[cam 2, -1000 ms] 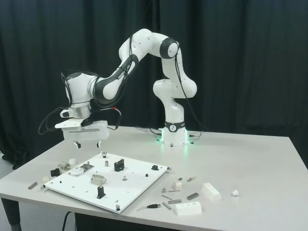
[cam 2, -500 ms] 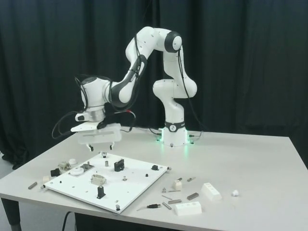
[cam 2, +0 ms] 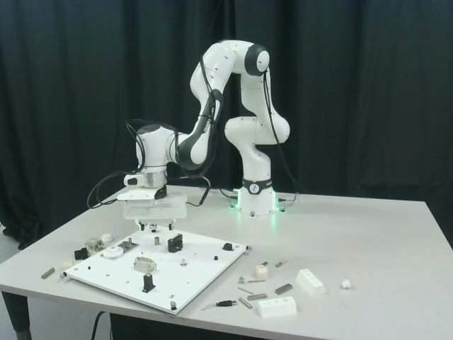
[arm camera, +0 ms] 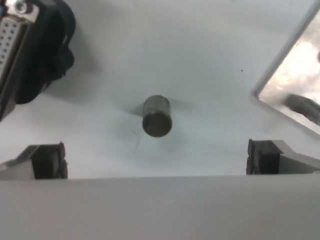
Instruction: Remove round peg 4.
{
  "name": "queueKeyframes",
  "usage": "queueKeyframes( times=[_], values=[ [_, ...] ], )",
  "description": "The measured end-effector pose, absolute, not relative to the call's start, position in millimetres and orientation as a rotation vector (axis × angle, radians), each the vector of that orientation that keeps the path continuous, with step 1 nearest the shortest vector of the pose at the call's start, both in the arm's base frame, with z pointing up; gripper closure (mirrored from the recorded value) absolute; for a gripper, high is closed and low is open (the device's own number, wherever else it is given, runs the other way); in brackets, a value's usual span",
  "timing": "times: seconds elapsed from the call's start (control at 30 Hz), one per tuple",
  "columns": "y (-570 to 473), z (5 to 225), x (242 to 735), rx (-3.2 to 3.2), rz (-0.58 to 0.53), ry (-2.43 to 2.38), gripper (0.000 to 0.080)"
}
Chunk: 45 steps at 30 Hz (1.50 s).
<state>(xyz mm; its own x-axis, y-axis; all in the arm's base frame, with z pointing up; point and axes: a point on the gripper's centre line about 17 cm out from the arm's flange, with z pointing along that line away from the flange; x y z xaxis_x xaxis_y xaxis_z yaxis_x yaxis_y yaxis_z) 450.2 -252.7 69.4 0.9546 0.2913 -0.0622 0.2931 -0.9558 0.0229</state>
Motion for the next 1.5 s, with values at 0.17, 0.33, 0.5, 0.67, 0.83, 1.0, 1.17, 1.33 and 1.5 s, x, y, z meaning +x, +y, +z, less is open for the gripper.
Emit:
queueKeyframes(
  times=[0.17, 0.33, 0.5, 0.67, 0.83, 1.0, 1.17, 1.33, 1.5],
  values=[
    [-250.4, 62.4, 449.5, 3.059, -0.064, 0.461, 0.0003],
    [-248.8, 55.7, 447.2, 3.054, -0.054, 0.453, 0.0003],
    [-249.8, 49.0, 446.1, 3.048, -0.048, 0.439, 0.0003],
    [-249.8, 41.0, 447.3, 3.048, -0.037, 0.411, 0.0003],
    [-247.9, 32.7, 450.4, 3.044, -0.026, 0.392, 0.0003],
    [-246.5, 26.2, 451.2, 3.036, -0.031, 0.402, 0.0003],
    [-246.8, 25.0, 451.5, 3.032, -0.031, 0.404, 0.0003],
    [-247.1, 25.3, 451.4, 3.033, -0.030, 0.403, 0.0003],
    [-247.3, 25.7, 451.4, 3.033, -0.030, 0.402, 0.0003]
  ],
)
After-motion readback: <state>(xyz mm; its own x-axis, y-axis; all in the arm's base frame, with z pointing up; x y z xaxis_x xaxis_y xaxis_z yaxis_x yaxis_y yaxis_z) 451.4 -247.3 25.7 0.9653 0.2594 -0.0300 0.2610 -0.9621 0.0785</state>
